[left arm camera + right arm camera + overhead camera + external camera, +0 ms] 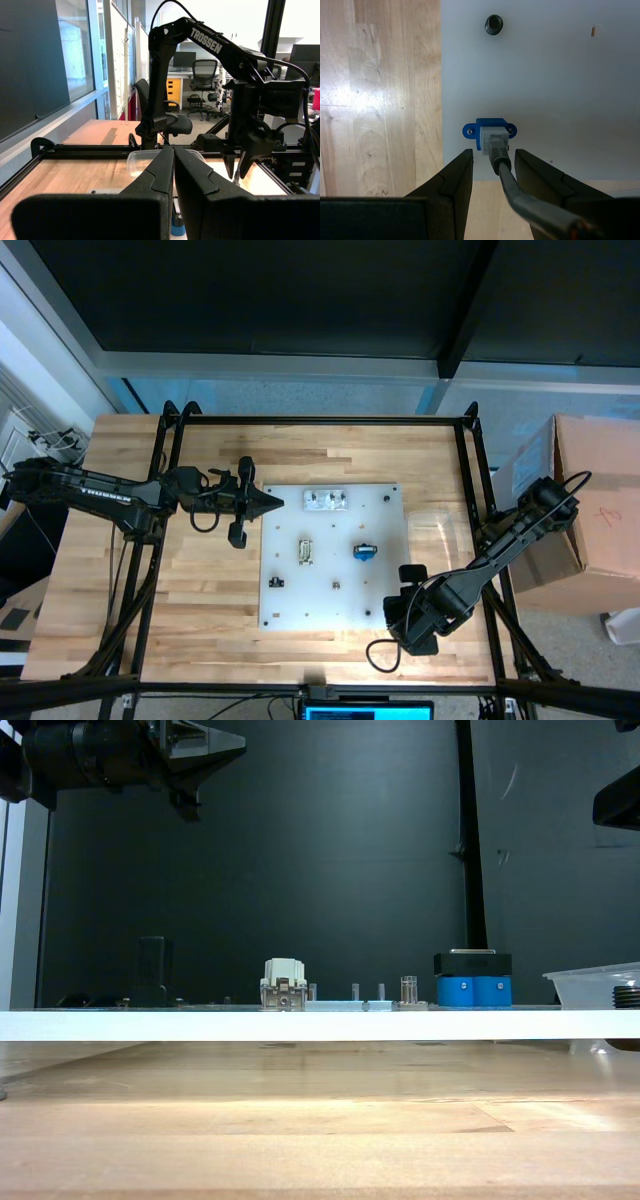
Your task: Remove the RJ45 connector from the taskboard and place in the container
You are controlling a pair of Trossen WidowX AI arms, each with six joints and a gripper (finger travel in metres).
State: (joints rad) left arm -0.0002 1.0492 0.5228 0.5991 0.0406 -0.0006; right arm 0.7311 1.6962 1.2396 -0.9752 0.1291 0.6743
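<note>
The RJ45 connector (494, 136) sits plugged into its blue seat (470, 131) on the board (545, 75); the right end effector (493, 152) gapes astride its boot (498, 161), gripping nothing. Light, stiff plastic on limp cable (530, 210), likely best taken at that boot. The left end effector (174, 165), closed and empty, hangs above the board's left edge. The clear container (438, 525) looks empty.

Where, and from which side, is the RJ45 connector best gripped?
Take the RJ45 connector from above by its narrow boot, just outside the blue socket, closing on its two flanks; the right gripper, open, frames it. The left gripper, shut, hangs over the board's left edge.
</note>
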